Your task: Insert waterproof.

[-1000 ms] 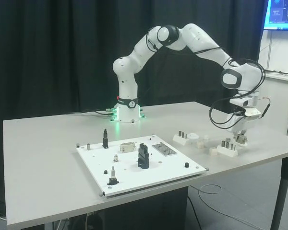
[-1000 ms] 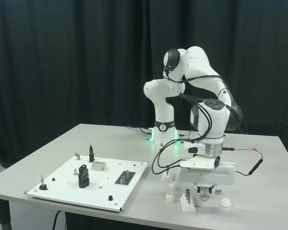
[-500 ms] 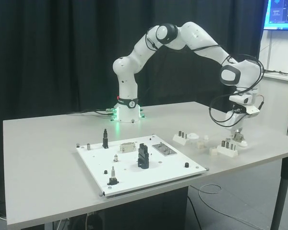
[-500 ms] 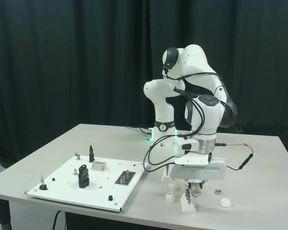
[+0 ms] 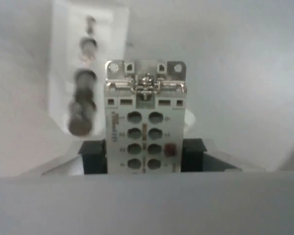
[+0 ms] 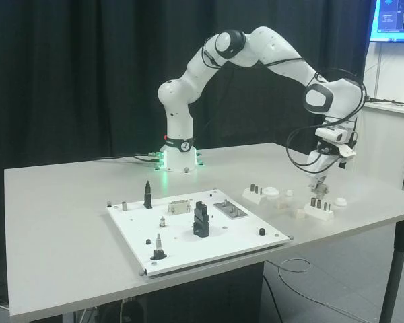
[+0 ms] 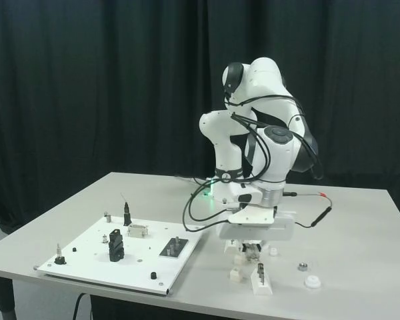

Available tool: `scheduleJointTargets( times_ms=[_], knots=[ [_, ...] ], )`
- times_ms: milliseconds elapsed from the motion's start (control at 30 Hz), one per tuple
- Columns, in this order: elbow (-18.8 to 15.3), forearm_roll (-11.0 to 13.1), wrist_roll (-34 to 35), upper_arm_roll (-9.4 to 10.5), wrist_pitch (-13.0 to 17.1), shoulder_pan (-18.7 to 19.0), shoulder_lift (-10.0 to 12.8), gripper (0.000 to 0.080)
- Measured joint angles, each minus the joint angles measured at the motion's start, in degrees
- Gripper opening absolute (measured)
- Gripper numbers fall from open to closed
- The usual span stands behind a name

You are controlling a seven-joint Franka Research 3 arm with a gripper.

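The hand is clamped on the waterproof connector in the wrist view: the black fingers press its two sides, and the connector's face, with its two columns of round sockets and a metal clip at the far end, points straight out from the wrist. Beyond it lies a white holder carrying a row of dark pegs, and grey surface all round.

Over to the first room view: the hand hangs above the white holders near the surface's right-hand edge, the part too small to make out here. The white board sits toward the front edge in the middle, and a pale socket block near the board's middle looks like the likely target, though that is only my reading.

Second room view now: the hand is low, just above a white holder by the front edge, with the board well apart to the side.

So, carrying phase, I'd say. To do it well: lift clear of the pegs first, travel across level, and keep the grip firm so the connector does not twist. Square its long side to the socket before descending, then come down slowly and straight; any tilt risks jamming on the rim.
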Motion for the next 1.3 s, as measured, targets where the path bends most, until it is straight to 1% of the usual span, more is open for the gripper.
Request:
scheduleJointTargets(
  times_ms=[133, 467, 700, 833, 1000, 1167, 1300],
  knots=[
    [-1.1, -1.1, -2.8, 0.02, -0.7, -0.6, -0.9, 0.0323],
    [-5.6, -1.7, -10.5, 0.47, -0.1, -2.5, -3.9, 0.0323],
    [-9.8, -4.0, -14.7, 1.18, 1.4, -4.2, -7.1, 0.0323],
    [-12.5, -6.2, -15.7, 1.85, 2.6, -5.3, -9.3, 0.0323],
    [-16.2, -9.4, -16.9, 3.4, 4.3, -7.2, -12.4, 0.0323],
    [-20.4, -12.8, -18.3, 5.63, 6.4, -9.8, -15.6, 0.0323],
    [-24.1, -14.8, -19.0, 7.66, 8.8, -12.3, -18.1, 0.0323]
  ],
)
